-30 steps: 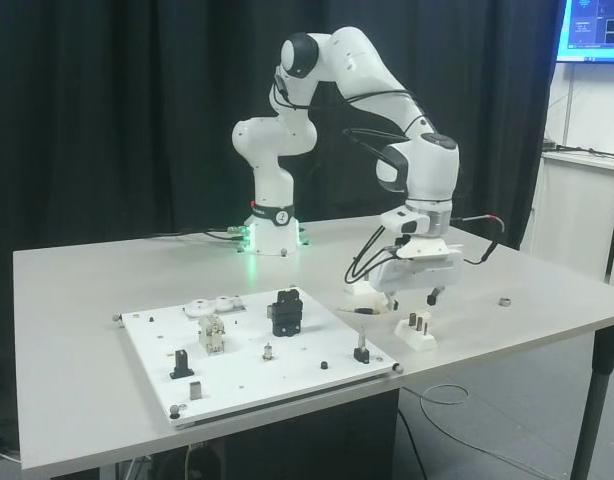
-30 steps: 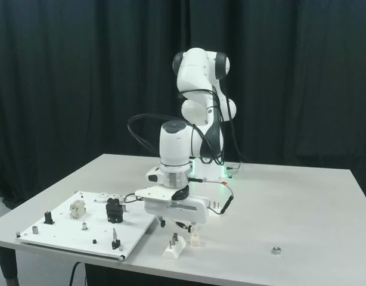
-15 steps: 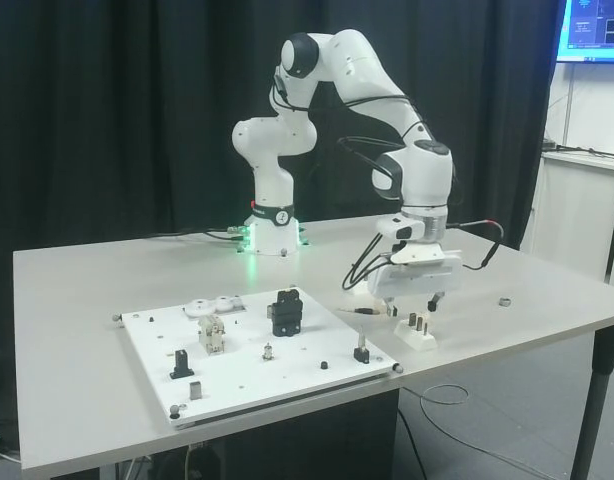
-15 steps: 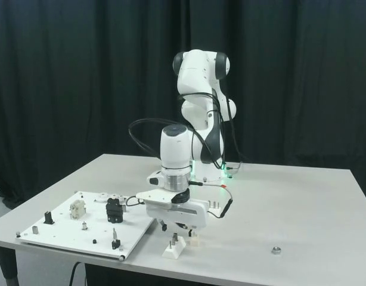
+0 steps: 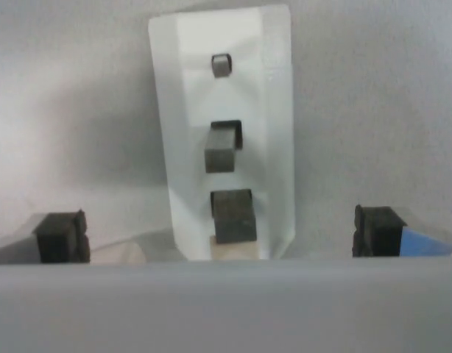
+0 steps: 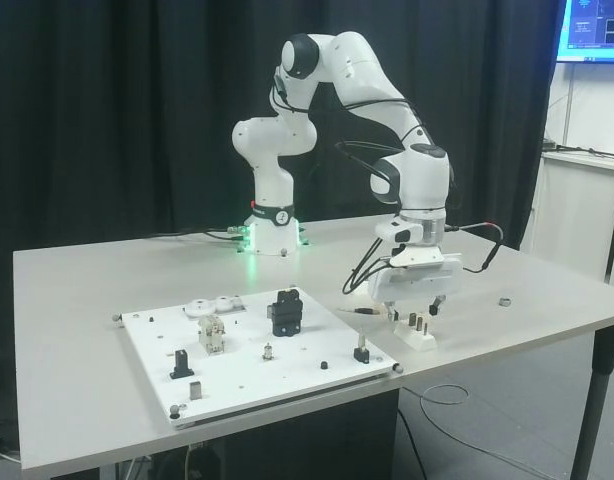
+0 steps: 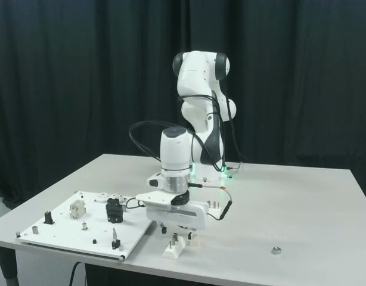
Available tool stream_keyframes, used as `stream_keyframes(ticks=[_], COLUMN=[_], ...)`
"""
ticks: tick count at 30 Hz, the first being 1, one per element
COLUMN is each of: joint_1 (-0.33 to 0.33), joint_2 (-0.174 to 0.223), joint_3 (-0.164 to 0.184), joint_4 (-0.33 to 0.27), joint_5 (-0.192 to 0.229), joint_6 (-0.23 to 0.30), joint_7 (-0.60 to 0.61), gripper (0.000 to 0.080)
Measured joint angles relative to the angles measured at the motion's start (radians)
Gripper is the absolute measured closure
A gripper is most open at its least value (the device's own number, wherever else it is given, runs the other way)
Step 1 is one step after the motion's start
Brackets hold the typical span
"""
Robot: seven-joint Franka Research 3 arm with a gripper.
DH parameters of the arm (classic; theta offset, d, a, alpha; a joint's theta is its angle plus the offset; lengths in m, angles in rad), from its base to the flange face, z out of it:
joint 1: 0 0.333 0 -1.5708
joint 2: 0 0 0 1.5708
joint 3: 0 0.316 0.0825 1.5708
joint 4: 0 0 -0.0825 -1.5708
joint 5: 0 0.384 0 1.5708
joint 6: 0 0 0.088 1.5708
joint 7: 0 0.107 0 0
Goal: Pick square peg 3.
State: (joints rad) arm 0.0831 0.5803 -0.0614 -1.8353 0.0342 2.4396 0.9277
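Jaws (image 5: 219,235) stand wide apart above the white peg holder (image 5: 274,110) on the grey table (image 6: 77,290); grey square peg 3 (image 5: 233,215) sits upright in it, between the black fingertips (image 5: 60,237), untouched.

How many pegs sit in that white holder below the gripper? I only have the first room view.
Observer: The wrist view shows three pegs standing in a single row on the white holder.
Operator: Are the fingers around any of them?
Observer: The fingers stand wide apart, one on each side of the holder, touching nothing; the end peg of the row lies roughly in line between them.
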Motion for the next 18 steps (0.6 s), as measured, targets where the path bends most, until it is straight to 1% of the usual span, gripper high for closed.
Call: stream_keyframes(ticks=[7,18], joint_1=[0.000,0.000], joint_2=[0.006,0.007], joint_3=[0.000,-0.001], joint_4=[0.000,0.001], joint_5=[0.000,0.000], joint_6=[0.016,0.018], joint_7=[-0.008,-0.014], gripper=[0.0003,0.0003])
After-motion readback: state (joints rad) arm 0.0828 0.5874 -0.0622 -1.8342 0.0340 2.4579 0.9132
